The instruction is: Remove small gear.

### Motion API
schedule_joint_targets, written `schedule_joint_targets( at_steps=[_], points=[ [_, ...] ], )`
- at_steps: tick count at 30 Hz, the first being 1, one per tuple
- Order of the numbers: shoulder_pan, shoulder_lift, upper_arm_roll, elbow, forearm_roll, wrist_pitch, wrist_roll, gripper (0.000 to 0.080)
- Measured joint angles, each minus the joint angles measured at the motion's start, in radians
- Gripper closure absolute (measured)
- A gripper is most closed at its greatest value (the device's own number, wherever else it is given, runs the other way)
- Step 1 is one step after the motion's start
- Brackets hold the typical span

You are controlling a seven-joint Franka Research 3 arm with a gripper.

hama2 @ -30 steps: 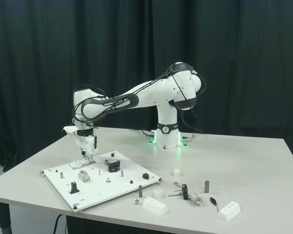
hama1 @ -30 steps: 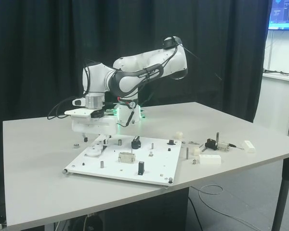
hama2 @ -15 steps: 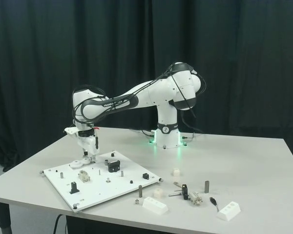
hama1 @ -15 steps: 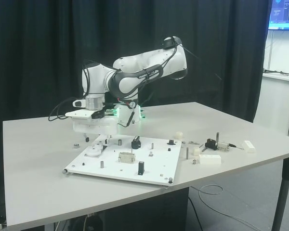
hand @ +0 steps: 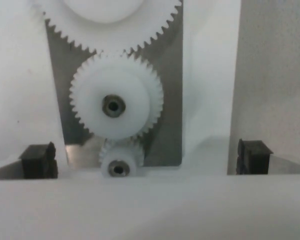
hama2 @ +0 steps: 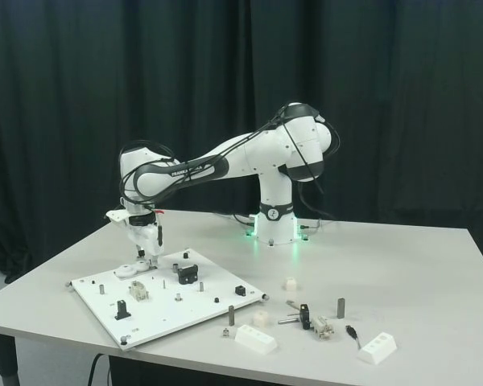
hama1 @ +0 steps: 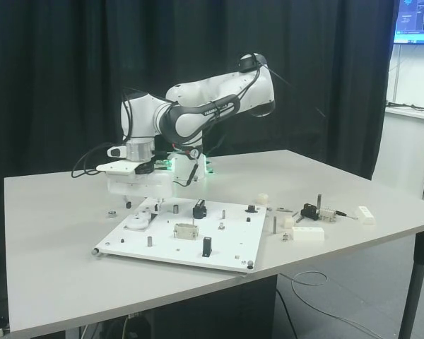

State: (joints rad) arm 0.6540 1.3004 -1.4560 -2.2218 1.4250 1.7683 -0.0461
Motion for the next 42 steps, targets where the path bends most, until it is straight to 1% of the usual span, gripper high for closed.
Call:
schedule_joint_targets(
  at_steps=[15, 32, 40, 41, 42],
  points=[
    [0.006, 0.000, 0.003, 0.000, 0.000, 0.011, 0.000, 0.0003],
    [0.005, 0.000, 0.029, 0.000, 0.007, 0.048, 0.000, 0.0003],
    [0.005, 0.000, 0.032, 0.000, 0.011, 0.049, 0.000, 0.0003],
    [0.005, 0.000, 0.032, 0.000, 0.011, 0.049, 0.000, 0.0268],
    [0.006, 0.000, 0.032, 0.000, 0.011, 0.046, 0.000, 0.0268]
  ],
)
